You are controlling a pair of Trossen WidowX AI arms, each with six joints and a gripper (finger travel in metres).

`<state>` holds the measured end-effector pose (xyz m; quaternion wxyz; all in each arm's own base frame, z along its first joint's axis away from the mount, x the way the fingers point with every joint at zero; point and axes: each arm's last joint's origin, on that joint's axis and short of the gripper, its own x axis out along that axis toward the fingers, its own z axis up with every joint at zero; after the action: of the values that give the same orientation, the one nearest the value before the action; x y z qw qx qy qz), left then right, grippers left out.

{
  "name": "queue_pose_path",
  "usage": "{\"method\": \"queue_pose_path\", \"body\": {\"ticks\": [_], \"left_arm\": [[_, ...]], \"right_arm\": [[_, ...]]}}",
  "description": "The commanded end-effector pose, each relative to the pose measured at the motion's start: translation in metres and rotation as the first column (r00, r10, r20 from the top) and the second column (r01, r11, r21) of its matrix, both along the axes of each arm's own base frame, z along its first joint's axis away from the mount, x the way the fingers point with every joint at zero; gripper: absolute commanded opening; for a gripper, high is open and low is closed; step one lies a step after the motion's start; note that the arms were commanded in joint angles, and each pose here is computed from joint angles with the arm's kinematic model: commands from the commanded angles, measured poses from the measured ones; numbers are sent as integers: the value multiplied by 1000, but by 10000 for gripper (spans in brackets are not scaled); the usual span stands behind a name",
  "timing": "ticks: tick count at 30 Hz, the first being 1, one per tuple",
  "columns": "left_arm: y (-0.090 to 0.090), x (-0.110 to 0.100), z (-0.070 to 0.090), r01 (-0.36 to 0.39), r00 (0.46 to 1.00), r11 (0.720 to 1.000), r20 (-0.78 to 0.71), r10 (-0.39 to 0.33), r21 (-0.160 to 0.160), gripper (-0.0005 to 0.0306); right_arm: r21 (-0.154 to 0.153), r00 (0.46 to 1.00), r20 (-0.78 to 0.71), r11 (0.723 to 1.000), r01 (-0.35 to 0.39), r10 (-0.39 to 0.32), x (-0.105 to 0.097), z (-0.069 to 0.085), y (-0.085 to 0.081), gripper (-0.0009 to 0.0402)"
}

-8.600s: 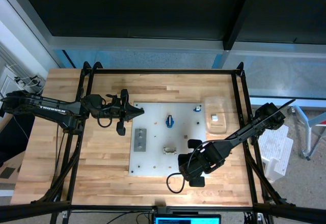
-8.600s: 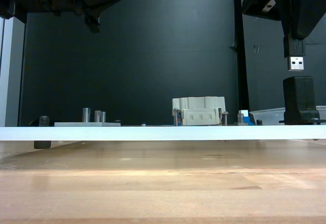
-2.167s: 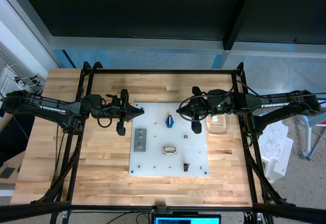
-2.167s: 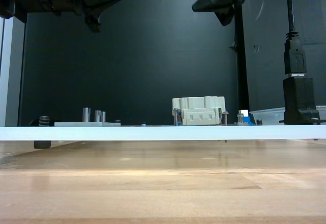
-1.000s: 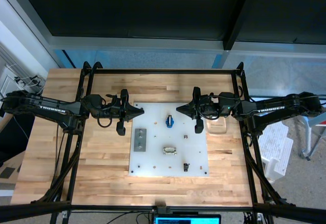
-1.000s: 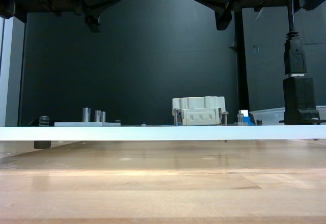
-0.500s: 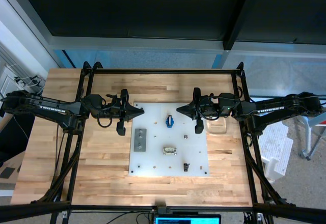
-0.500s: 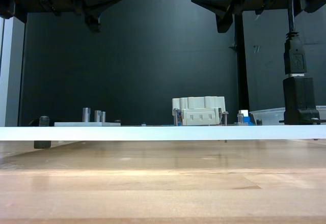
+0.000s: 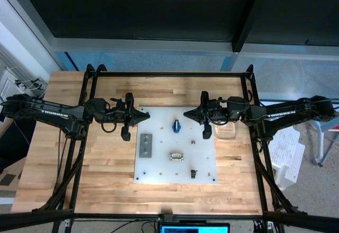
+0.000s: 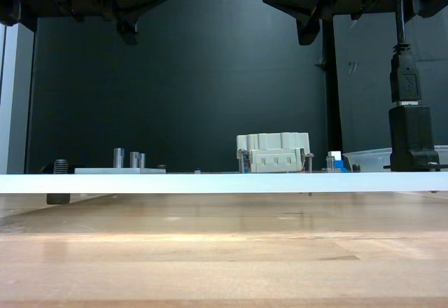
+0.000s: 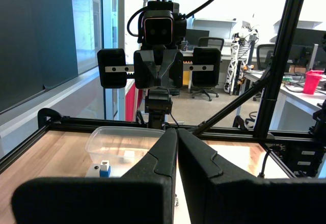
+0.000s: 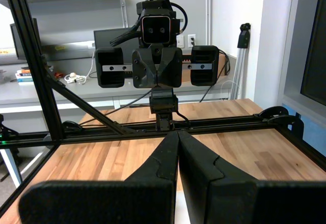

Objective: Pick the USB connector and install on taskboard

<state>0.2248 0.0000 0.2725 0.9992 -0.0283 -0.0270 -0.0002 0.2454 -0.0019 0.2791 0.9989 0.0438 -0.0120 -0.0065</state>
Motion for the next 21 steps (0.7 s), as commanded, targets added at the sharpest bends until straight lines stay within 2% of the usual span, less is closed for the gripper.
{"method": "queue_pose_path", "body": {"ticks": [1,21], "left_arm": [[0,0,0,0,1000,1000,0,0,0,0],[0,0,0,0,1000,1000,0,0,0,0]], "right_arm": [[0,1000,2,1000,0,0,0,1,0,0],[1,1000,15,1000,0,0,0,2,0,0]]}}
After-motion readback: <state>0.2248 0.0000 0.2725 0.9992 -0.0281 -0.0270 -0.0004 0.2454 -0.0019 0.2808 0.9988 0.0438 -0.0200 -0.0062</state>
